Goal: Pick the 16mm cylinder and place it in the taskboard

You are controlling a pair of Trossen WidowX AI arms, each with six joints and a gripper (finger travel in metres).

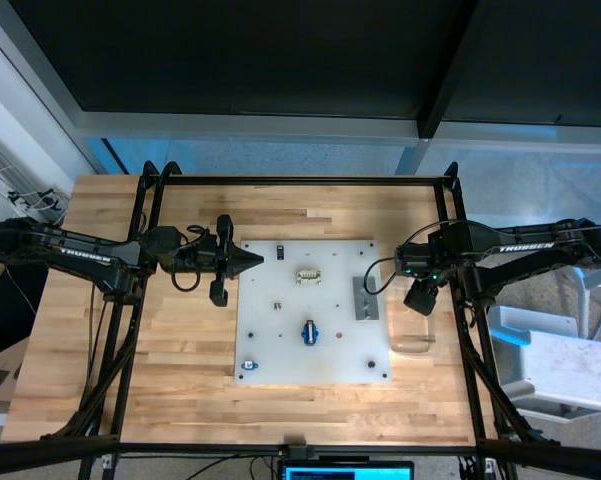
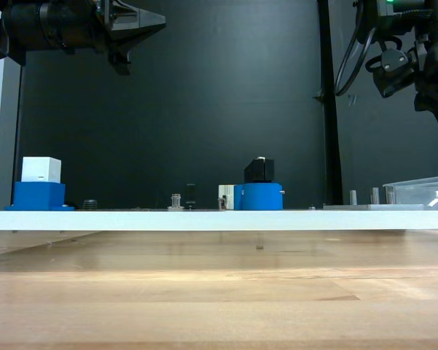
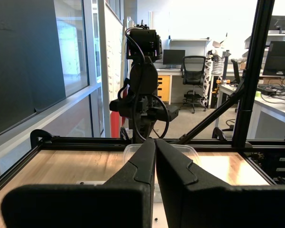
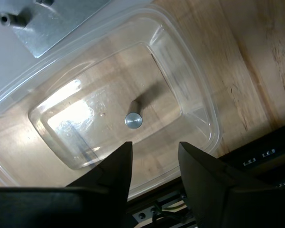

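Above the table, the high view shows the left gripper (image 1: 248,258) raised over the left edge of the taskboard (image 1: 280,350), pointing inward. The right gripper (image 1: 420,299) hangs over the clear tray (image 1: 411,345), which lies on the wood just beside the board's right edge. A blue part (image 1: 309,332) and a grey block (image 1: 366,298) sit on the board.

At table height, the low view shows both grippers well above the board. The left one is level and the right one is above the tray.

The left wrist view shows the left gripper's fingers (image 3: 143,156) pressed together, holding nothing.

The right wrist view shows the right gripper's fingers (image 4: 114,167) spread apart and empty. The 16mm cylinder (image 4: 133,119) rests on the tray floor near its middle, round end face toward the camera. It is in line with the gap between the fingers and not touching them.
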